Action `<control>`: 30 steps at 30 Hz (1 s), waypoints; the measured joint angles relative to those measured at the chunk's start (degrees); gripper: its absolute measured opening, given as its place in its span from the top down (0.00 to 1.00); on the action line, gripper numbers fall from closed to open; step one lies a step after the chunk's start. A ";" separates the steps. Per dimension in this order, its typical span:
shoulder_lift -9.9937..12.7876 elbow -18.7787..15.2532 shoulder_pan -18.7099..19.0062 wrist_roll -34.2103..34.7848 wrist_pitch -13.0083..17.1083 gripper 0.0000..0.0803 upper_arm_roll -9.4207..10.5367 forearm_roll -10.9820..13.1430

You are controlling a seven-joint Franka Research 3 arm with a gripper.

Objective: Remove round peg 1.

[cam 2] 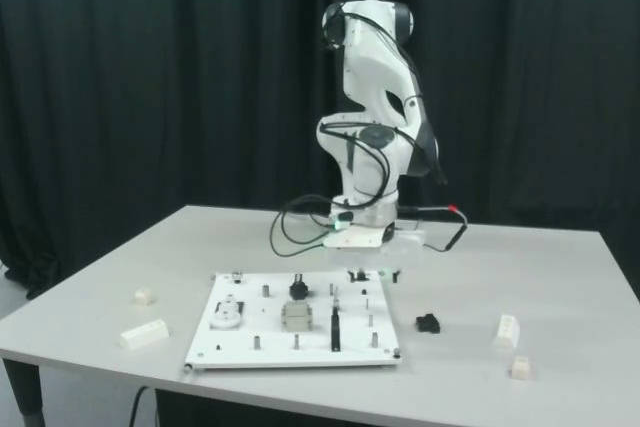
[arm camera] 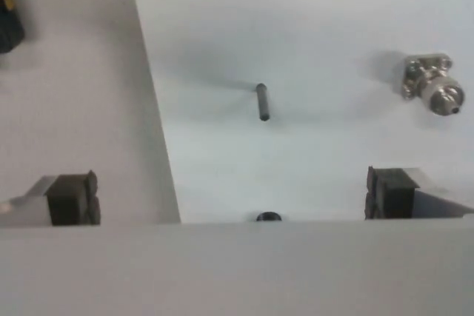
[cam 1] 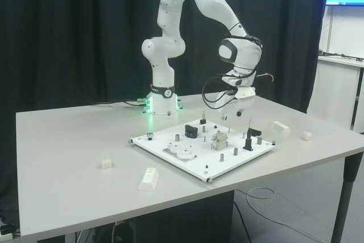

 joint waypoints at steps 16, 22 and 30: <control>0.32 -3.49 0.20 -2.39 6.30 0.00 0.05 0.06; 0.69 -4.08 0.21 -2.78 8.08 0.00 0.07 0.06; 1.42 -4.68 0.22 -2.91 10.29 0.00 0.12 0.06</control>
